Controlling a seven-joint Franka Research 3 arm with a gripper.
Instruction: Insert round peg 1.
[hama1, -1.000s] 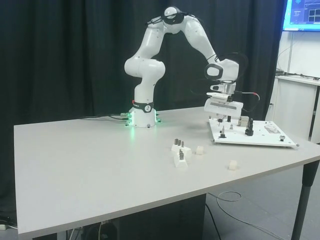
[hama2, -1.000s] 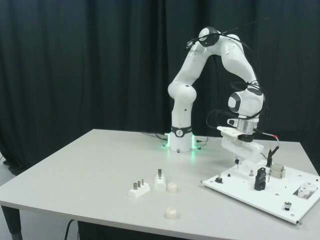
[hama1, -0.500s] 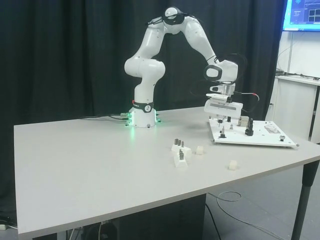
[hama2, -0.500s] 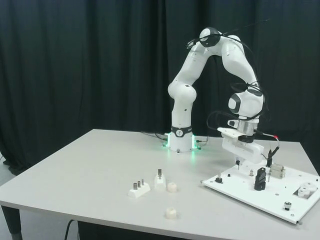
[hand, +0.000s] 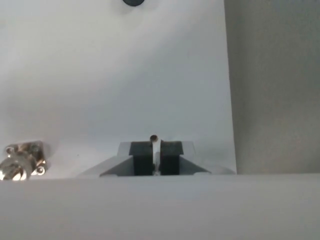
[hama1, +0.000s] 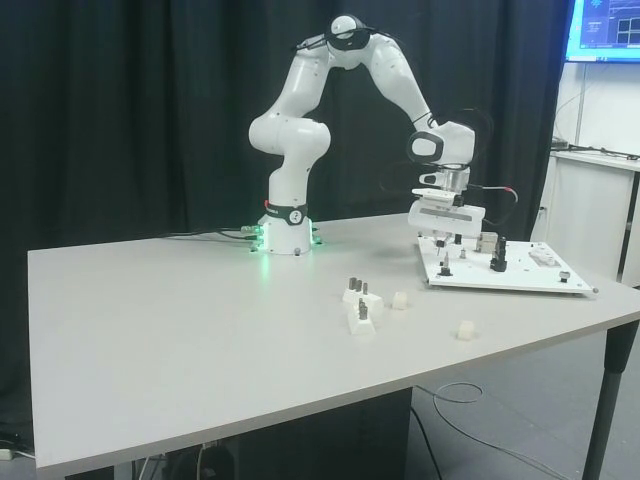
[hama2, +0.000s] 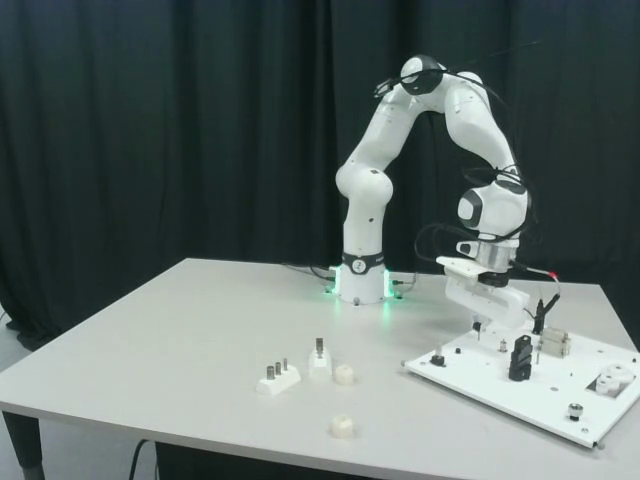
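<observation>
In the wrist view my gripper is shut on a thin round peg, whose tip pokes out past the two black fingers. Under it lies the white board, bare at this spot and close to the board's edge. From the room cameras the gripper hangs just above the near-left part of the board. I cannot see the hole for the peg.
A metal connector and a black part sit on the board near the gripper. A black fixture stands mid-board. On the grey table are white peg holders and small white pieces.
The gripper has shifted a little across the board, away from the table's middle, with the peg still between its fingers. Nothing else has moved.
</observation>
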